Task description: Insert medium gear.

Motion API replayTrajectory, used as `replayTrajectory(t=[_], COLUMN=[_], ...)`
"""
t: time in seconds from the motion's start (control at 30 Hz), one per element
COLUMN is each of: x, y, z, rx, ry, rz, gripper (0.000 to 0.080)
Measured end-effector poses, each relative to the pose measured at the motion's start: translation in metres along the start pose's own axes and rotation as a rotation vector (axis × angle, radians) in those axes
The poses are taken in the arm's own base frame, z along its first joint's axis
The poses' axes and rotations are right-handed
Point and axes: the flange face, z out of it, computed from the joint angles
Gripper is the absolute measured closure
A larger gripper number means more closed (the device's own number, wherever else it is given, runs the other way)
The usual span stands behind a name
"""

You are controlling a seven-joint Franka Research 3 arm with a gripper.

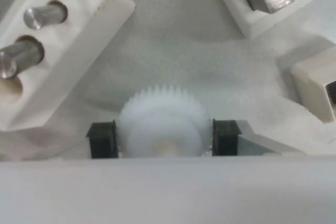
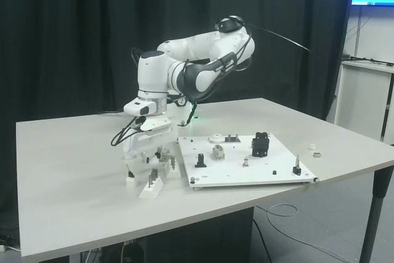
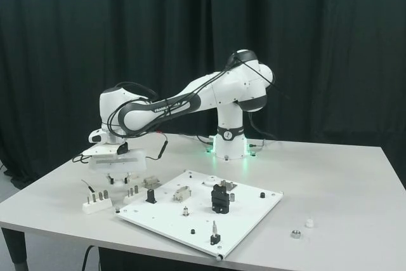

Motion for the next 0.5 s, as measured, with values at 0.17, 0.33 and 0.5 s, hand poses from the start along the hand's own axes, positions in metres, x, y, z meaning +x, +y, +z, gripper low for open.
replayTrajectory(t=[0.17,0.33,0.5], x=[0.0007,0.0009,0.0010], y=[-0.0006,-0.0008,-0.0007], z=[-0.0027,-0.0033,-0.0035], rx=[-0.003,-0.005,-0.006], ry=[0.003,0.002,0.001], rz=[-0.002,-0.004,-0.004], gripper=[0.0410,0.0410,0.0410])
